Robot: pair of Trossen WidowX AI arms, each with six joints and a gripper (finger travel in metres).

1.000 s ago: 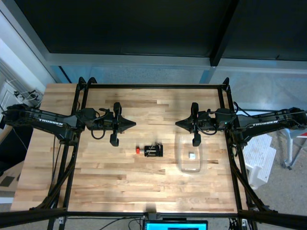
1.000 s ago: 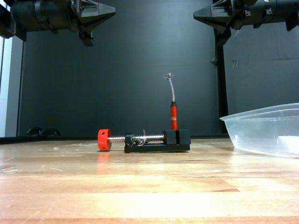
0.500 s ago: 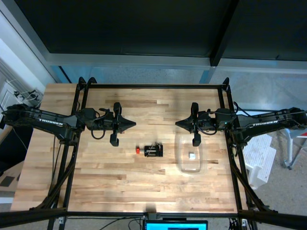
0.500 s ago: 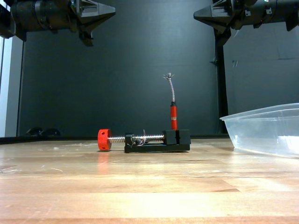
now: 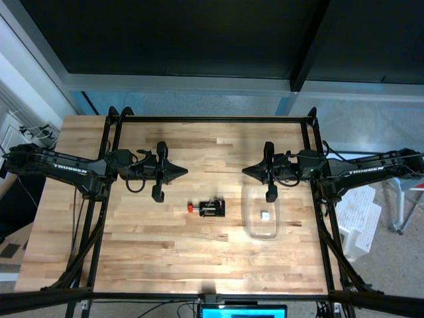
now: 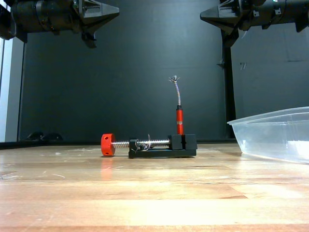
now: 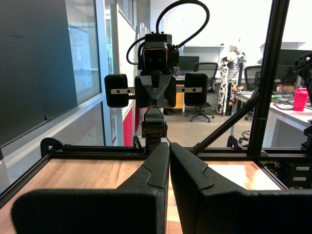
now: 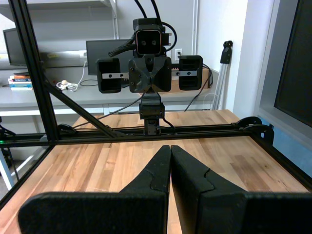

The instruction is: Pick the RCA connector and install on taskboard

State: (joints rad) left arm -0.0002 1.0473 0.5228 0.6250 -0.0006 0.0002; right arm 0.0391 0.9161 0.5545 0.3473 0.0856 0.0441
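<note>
Taskboard (image 5: 212,209) sits near clear tray (image 5: 262,237) holding white piece (image 5: 265,215); left hand (image 5: 185,171), right hand (image 5: 245,171) hover clenched, facing inward.

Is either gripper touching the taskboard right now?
Apart. Low view shows left gripper and right gripper hanging high above the taskboard, open air beneath both. Wrist views show both shut.

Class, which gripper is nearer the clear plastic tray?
Right. The right gripper hovers high near the far end of the tray; the left gripper hangs farther off, past the taskboard.
</note>
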